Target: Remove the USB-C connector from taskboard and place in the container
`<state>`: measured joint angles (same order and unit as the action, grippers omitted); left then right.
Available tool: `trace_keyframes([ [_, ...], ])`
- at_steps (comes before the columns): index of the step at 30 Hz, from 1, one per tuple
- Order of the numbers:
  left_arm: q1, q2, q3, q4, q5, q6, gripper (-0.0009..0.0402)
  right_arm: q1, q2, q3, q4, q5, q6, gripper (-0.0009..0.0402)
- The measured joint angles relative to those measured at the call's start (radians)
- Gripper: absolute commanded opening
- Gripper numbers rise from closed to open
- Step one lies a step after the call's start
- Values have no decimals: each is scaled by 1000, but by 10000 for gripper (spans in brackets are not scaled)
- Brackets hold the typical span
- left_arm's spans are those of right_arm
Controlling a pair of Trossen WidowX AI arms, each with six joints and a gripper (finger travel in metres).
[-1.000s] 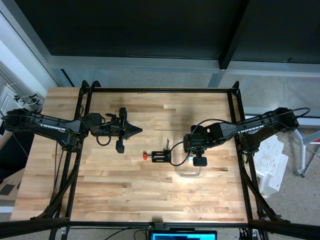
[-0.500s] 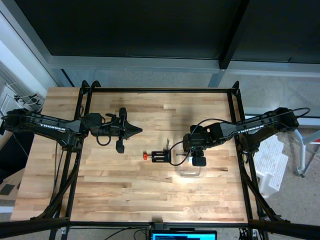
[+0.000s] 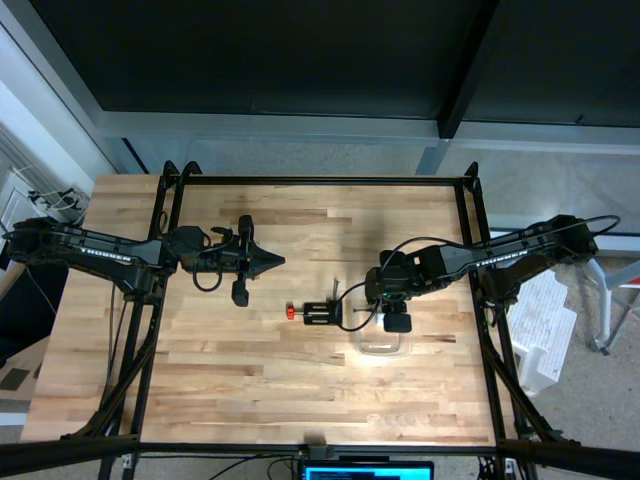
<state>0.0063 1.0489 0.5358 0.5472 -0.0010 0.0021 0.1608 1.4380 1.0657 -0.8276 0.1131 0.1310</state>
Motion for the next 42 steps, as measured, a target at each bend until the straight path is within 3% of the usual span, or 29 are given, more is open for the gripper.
trace_keyframes([
  [15, 0, 0, 0, 0, 0, 0, 0, -19, -191, -68, 403, -8, -74, -4],
  [21, 0, 0, 0, 0, 0, 0, 0, -52, -249, -174, 657, -12, -72, -1],
  [34, 0, 0, 0, 0, 0, 0, 0, -103, -272, -275, 1048, -12, -93, 0],
  [38, 0, 0, 0, 0, 0, 0, 0, -133, -274, -309, 1142, -56, -95, 0],
  [42, 0, 0, 0, 0, 0, 0, 0, -145, -276, -339, 1208, -53, -93, 0],
])
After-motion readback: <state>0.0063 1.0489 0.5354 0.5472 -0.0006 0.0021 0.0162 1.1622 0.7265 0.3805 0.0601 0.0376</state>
